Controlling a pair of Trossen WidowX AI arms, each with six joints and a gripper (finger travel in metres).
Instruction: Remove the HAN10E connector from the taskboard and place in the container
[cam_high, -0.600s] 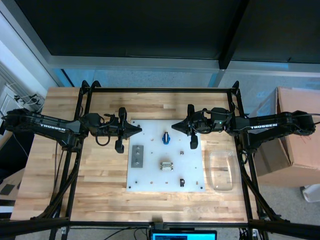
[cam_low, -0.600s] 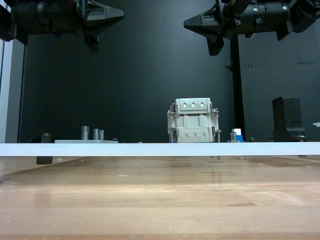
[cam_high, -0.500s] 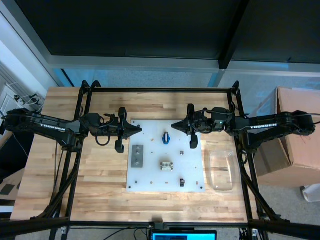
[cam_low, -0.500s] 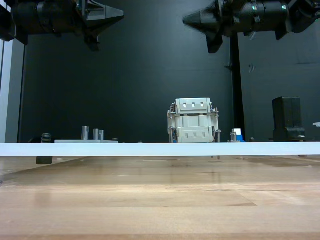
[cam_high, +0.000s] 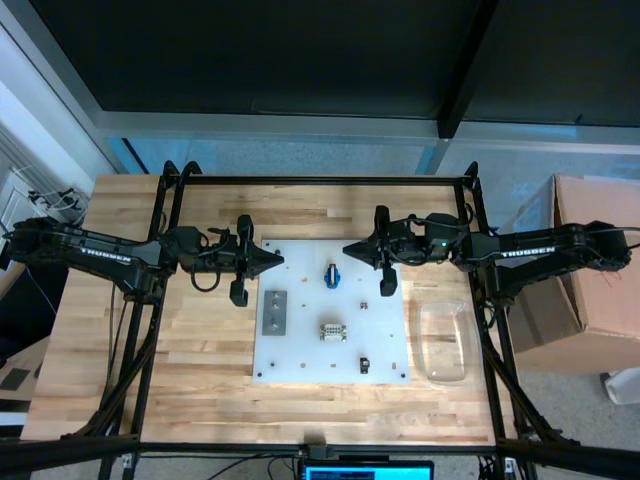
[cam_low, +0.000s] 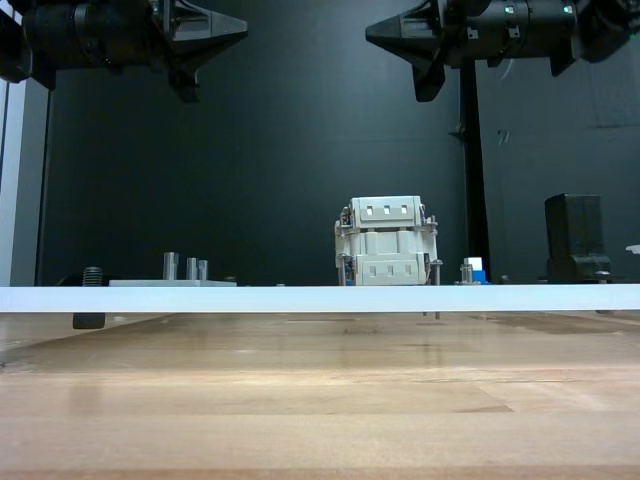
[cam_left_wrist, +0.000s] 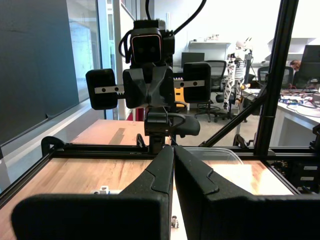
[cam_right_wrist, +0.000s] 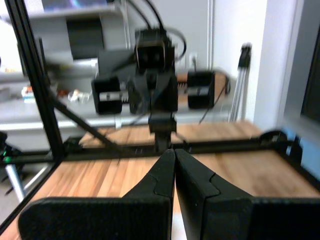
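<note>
HAN10E connector (cam_high: 333, 331) sits in its seat on the white taskboard (cam_high: 300, 365), a bit nearer to you than the middle. In the low view you see it standing straight up on the board. Neither hand is touching it.

Your left hand (cam_high: 281, 258) hangs high over the far left part of the board and points to the right. Its two fingers (cam_left_wrist: 160, 175) are pressed together, and it holds nothing.

Your right hand (cam_high: 346, 250) hangs high over the far right part of the board and points to the left. Its fingers (cam_right_wrist: 162, 175) are pressed together too, and it holds nothing.

The two hands face each other tip to tip, with a gap between them. Both are well above the connector and farther back than it.

The clear container (cam_high: 445, 342) lies on the wooden tabletop (cam_high: 180, 350), just beside the right edge of the board.

Also on the board are a small blue part (cam_high: 332, 275), a grey block (cam_high: 274, 311) with pegs on it, and a small black part (cam_high: 365, 364) near the front edge.
</note>
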